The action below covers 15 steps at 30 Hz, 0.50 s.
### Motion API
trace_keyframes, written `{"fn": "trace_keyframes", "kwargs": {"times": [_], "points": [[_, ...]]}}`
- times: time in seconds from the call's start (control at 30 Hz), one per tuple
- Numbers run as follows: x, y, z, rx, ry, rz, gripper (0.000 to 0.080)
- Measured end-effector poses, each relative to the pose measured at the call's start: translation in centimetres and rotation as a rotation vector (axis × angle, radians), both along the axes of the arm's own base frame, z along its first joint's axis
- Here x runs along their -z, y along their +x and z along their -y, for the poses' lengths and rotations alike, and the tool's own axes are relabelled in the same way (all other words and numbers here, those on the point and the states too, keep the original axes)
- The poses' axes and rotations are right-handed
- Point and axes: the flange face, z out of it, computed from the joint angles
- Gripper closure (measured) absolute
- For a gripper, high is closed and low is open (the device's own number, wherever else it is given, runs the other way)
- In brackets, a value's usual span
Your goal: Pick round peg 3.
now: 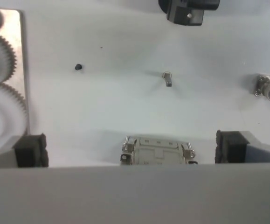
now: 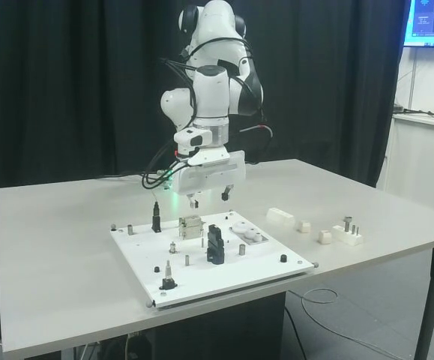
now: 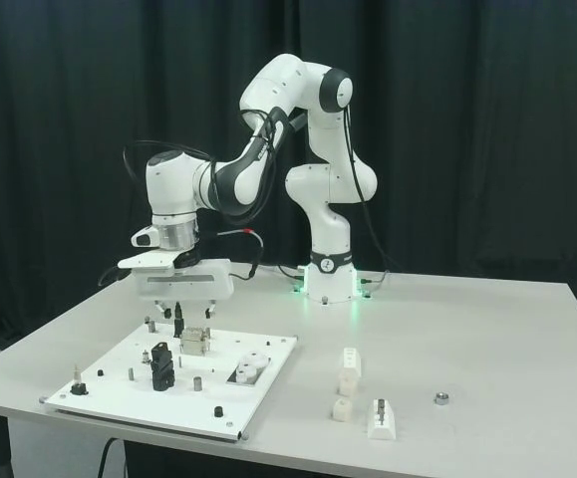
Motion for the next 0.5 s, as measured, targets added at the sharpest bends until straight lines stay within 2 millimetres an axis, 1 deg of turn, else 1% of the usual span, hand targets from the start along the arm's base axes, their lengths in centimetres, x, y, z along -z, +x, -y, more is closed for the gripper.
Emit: {"fn": "trace_keyframes", "kwargs": {"times": [0.5], "points": [[-0.64, 0.38, 0.02, 0.006, -0.007, 0.006, 0.0003]]}}
